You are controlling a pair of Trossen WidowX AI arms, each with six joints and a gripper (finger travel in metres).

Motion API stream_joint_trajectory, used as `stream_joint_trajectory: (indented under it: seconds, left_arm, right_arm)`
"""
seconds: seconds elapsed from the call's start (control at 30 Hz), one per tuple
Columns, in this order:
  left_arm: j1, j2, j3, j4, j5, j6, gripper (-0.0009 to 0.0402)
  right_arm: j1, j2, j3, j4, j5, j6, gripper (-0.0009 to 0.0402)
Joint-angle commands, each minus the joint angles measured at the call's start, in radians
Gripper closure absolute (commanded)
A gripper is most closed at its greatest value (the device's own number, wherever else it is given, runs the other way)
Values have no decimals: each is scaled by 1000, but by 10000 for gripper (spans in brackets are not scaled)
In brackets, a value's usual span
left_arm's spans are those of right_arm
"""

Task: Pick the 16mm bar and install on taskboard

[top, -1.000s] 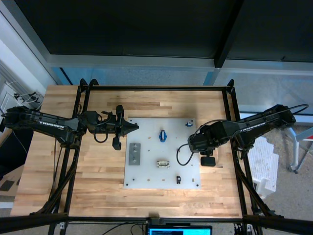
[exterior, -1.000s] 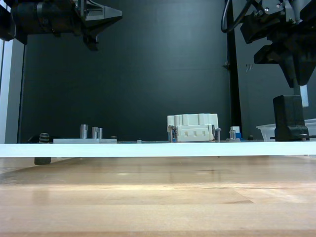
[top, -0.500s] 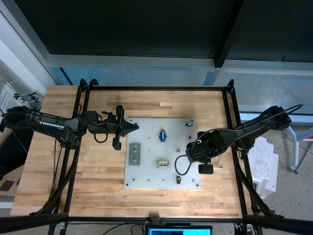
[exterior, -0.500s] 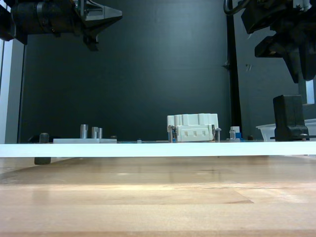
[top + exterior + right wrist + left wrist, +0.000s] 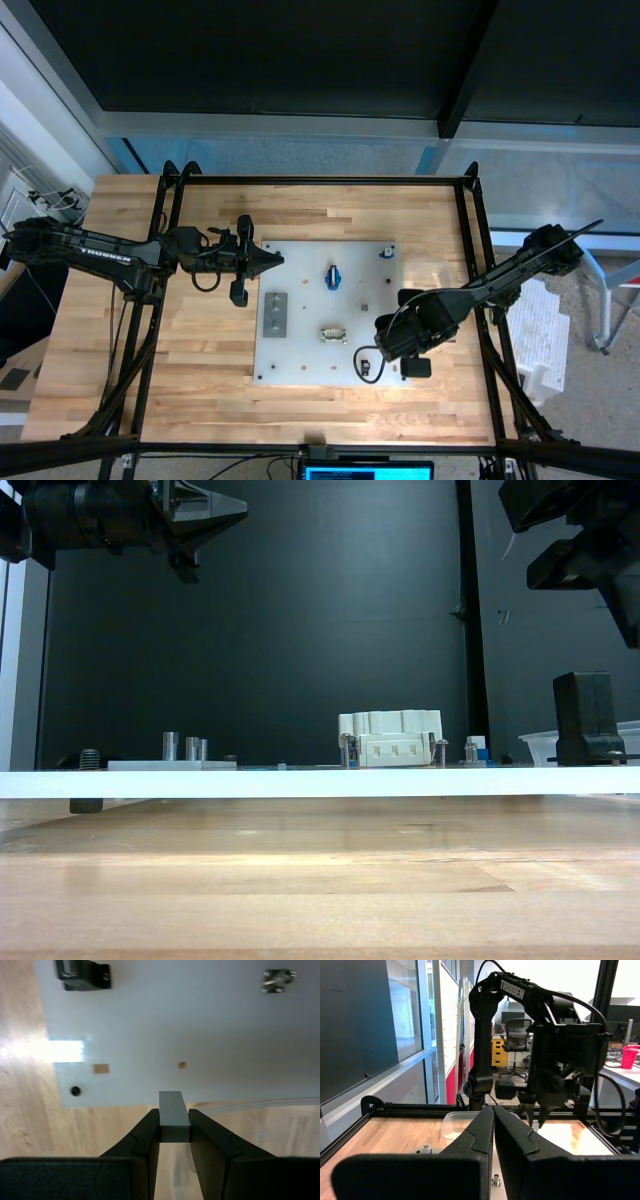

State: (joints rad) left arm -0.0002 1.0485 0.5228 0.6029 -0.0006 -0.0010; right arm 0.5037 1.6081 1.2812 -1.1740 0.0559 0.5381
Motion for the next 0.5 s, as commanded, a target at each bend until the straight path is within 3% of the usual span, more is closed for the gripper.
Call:
stream_joint_trajectory:
  seconds: [0.03,0.37,0.5]
  left_arm:
    - [0,0,0,0,0,0,393]
    - [0,0,0,0,0,0,393]
    - [0,0,0,0,0,0,393]
  right_arm:
    - [22,23,18,8,-4,22,391]
    - [71,109,89,24,-5,57,391]
    - [78,142,110,39,-27,61,391]
